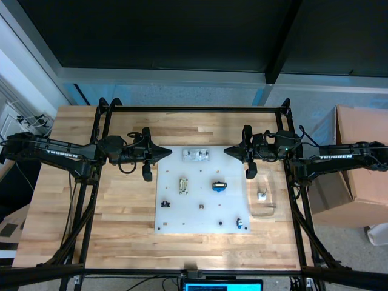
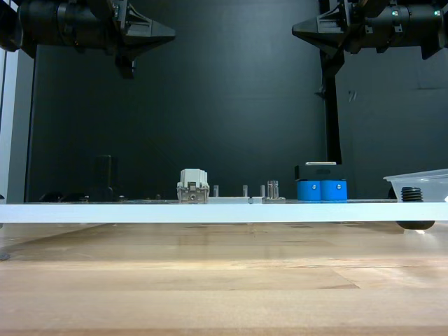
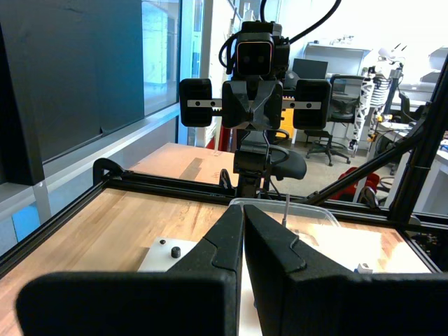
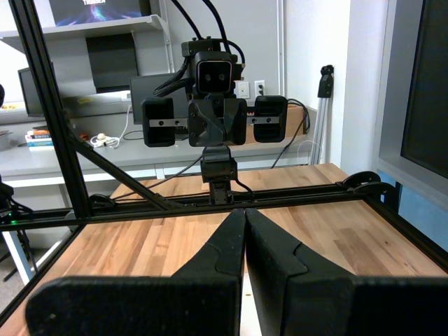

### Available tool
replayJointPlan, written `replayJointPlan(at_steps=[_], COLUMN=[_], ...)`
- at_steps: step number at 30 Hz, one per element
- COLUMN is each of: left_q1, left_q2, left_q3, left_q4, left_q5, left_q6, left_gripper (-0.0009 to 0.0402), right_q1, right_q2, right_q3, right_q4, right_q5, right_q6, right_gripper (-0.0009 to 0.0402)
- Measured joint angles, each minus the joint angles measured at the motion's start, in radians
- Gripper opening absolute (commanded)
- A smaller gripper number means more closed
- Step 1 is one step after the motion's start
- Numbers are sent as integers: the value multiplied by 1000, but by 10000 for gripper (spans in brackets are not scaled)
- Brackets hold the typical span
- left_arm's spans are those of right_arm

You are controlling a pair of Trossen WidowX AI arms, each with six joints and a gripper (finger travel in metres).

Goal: Pick the RJ45 connector and install on the taskboard

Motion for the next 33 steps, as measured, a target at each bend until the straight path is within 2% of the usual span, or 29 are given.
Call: replayJointPlan(at_steps=[16, 23, 28, 33], left_q1=[0, 0, 0, 0], left_q2=[0, 0, 0, 0], left_q3=[0, 0, 0, 0], left_q4=[0, 0, 0, 0], left_q5=[0, 0, 0, 0], left_q6=[0, 0, 0, 0], left_gripper=[0, 0, 0, 0], right_q1=[0, 10, 64, 159], right_q2=[-2, -122, -200, -206], right_q3=[0, 91, 192, 312], right_q4=[-33, -561, -924, -1237], right_q5=[6, 5, 8, 85], right_q6=[10, -17, -18, 5], right_gripper=[0, 0, 0, 0])
